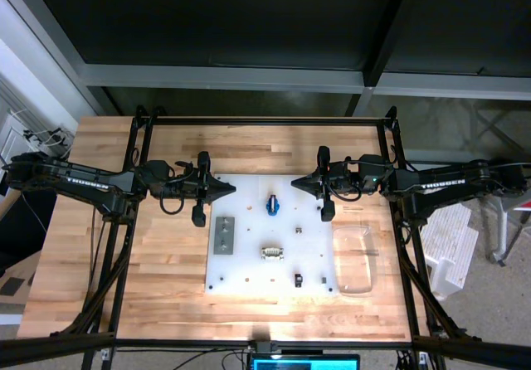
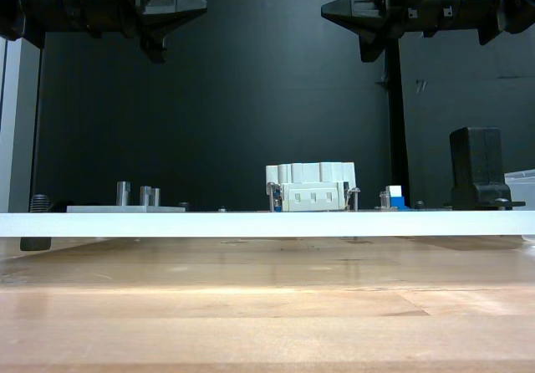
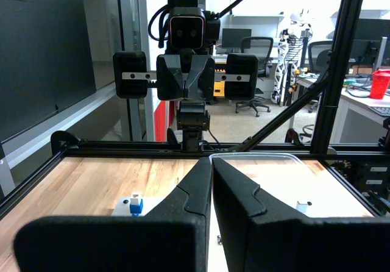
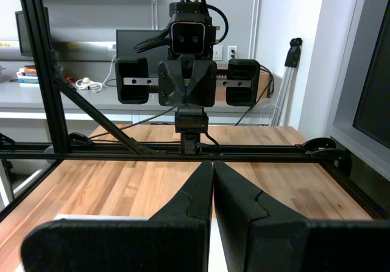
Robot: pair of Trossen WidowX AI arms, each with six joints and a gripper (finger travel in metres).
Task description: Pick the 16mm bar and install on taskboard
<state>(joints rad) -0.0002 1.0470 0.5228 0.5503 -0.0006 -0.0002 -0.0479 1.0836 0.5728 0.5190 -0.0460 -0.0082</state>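
Left gripper (image 1: 233, 189) and right gripper (image 1: 293, 182) hover above the large white square plastic taskboard (image 1: 249, 258) on wooden surface (image 1: 124, 262); both jaws pressed together, seemingly gripping nothing.

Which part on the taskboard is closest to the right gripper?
The blue part, alone near the far edge of the taskboard, just off the shut right gripper; the left gripper hovers opposite, shut.

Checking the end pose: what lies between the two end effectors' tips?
Nothing: in the low view the left end effector and right end effector, both shut, face each other high above the large white plastic taskboard, open air between.
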